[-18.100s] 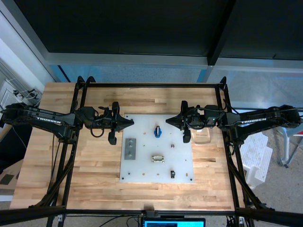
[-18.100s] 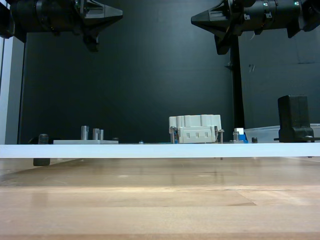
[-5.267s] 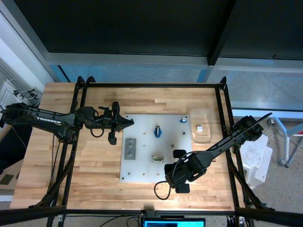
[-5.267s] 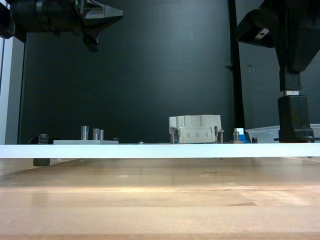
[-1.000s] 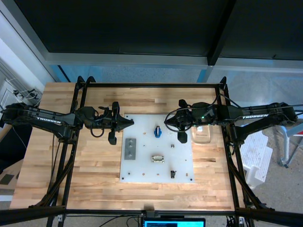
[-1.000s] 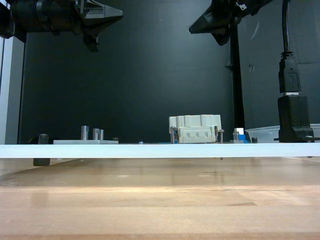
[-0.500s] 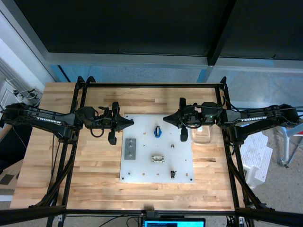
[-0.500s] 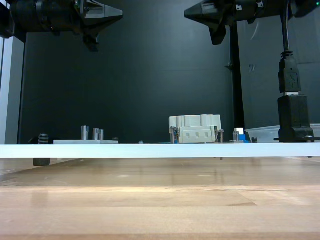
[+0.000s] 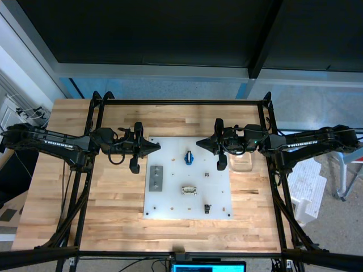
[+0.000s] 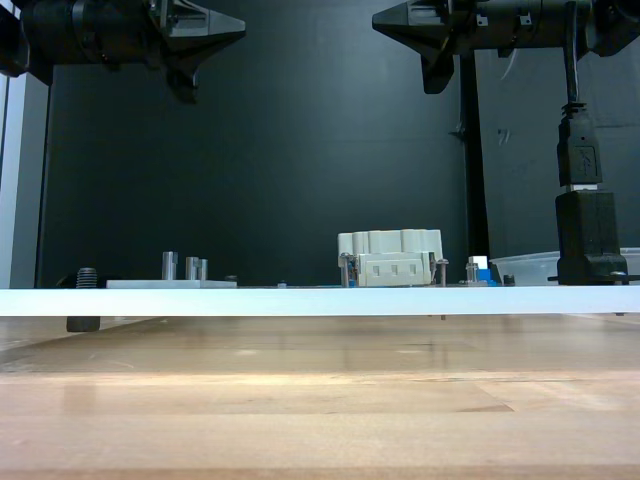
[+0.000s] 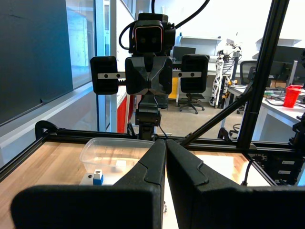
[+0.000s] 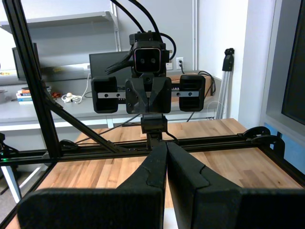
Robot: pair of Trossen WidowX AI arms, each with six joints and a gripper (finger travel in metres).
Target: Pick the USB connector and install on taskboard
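The white taskboard [image 9: 170, 198] lies flat in the middle of the table. The black USB connector [image 10: 579, 152] stands upright, plugged into the small black socket [image 10: 590, 245] at the board's near right [image 9: 207, 208], and its cable rises straight up. Nothing holds it. My right gripper [image 9: 198, 143] hovers level over the board's far right edge, high above it [image 10: 378, 18], with its fingers [image 12: 157, 164] shut and nothing between them. My left gripper [image 9: 157, 146] hangs over the board's far left corner [image 10: 240, 27], its fingers [image 11: 155, 160] also shut with nothing between them.
On the board are a grey block [image 9: 155, 178], a blue part [image 9: 189, 157] and a silver socket [image 9: 189, 190]. A clear plastic tray [image 9: 243, 161] sits on the wood right of the board. A black frame [image 9: 181, 102] rings the table.
Over the last second my right arm has levelled out and settled high at the board's far right edge. The USB connector stays plugged in the socket. The left arm has not moved.
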